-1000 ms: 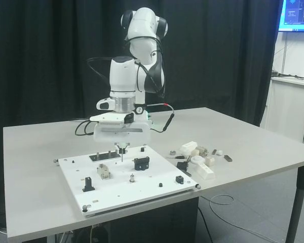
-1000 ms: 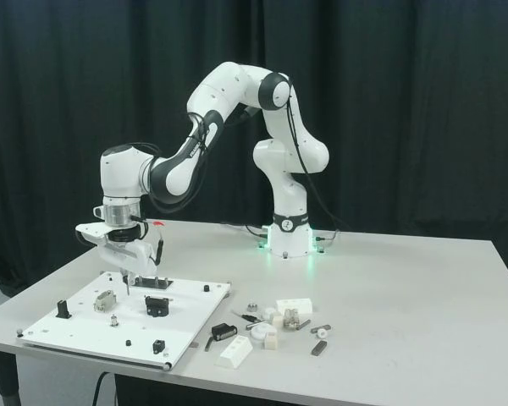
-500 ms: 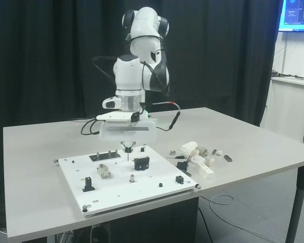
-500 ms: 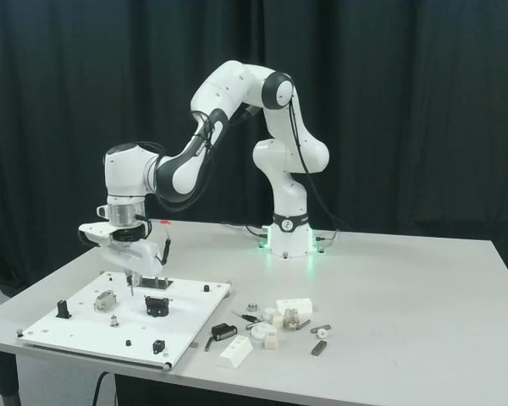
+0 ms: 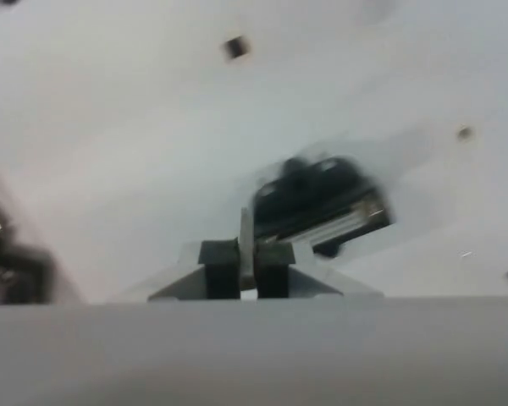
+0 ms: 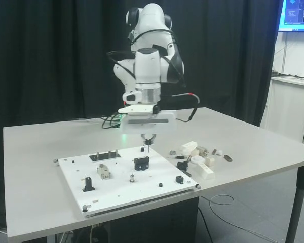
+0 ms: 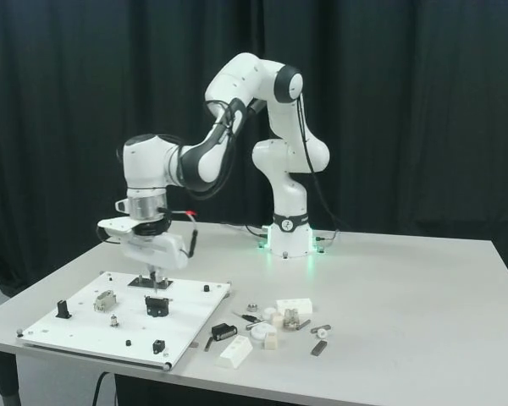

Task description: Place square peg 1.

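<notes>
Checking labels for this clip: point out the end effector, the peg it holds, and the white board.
end effector (image 5: 247,271), wrist view, between its fingertips
peg (image 5: 246,230), wrist view, its shaft above the pads
white board (image 6: 142,192), first room view, bare front area

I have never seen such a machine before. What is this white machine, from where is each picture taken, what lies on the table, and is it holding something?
It is a white robot arm bolted on a grey table. Two pictures come from cameras standing in the room; the third comes from a camera on the arm's wrist, looking down past the fingers. At the arm's end is its hand, with two fingers shut on a thin peg. The hand hangs above a white board that carries small black fixtures. Beside the board lies a group of loose small parts, white and dark. In the wrist picture, one black fixture lies below the peg.
</notes>
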`<state>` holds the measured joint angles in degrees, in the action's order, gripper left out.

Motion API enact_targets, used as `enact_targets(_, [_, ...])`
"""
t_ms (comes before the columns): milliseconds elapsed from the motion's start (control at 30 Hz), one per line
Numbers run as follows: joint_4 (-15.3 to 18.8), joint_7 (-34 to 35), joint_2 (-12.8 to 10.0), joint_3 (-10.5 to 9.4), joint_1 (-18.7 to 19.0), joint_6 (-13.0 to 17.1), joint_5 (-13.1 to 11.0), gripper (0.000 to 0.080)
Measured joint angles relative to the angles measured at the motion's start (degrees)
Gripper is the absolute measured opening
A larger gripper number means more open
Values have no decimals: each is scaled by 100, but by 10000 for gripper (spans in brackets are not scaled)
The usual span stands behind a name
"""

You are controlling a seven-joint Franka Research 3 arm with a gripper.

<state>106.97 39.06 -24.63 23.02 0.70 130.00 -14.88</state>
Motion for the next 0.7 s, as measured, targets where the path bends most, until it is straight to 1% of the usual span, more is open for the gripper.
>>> enact_targets(167, [186, 207, 173, 1, 267, -13, 88, 37])
enact_targets(367, [402, 564, 348, 0, 616, -9, 266, 37])
enact_targets(567, [533, 946, 448, 0, 952, 25, 457, 35])
enact_targets(700, [589, 1148, 471, -1, 1170, 91, 532, 35])
